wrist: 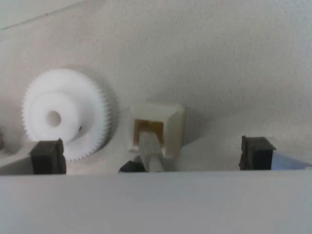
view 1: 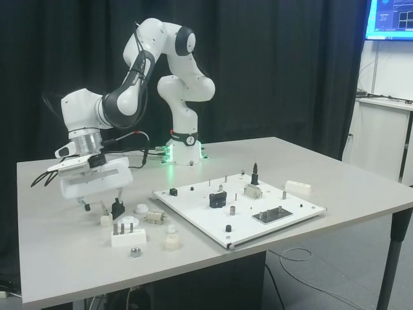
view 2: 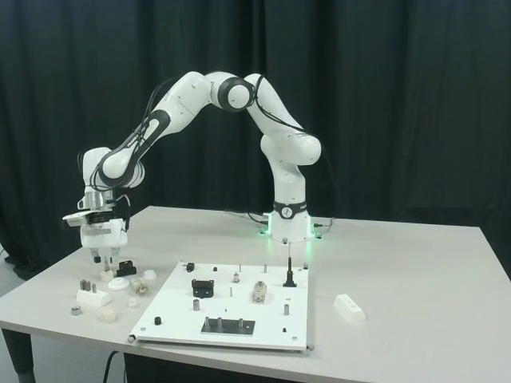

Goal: Pick Ethernet.

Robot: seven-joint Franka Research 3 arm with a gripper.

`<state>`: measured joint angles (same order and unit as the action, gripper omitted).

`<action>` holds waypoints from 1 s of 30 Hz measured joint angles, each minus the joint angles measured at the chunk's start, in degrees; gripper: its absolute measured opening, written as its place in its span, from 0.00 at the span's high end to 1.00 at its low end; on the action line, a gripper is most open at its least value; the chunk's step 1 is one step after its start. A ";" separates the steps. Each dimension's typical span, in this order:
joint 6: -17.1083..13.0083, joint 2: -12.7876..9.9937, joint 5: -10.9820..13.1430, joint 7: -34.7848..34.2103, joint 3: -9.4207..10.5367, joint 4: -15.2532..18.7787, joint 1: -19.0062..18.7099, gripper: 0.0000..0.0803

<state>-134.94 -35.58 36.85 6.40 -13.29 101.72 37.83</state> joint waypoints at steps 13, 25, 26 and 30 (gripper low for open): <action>0.28 -0.75 0.00 0.34 -0.09 -0.03 0.00 0.00; 0.28 -1.26 -0.13 1.02 -0.09 -0.46 -0.04 0.35; 0.28 -1.27 -0.13 1.15 -0.09 -0.49 -0.06 0.35; 0.29 -1.27 -0.14 1.37 -0.09 -0.63 -0.10 0.57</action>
<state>-134.65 -36.86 36.71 7.78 -13.38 101.09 37.73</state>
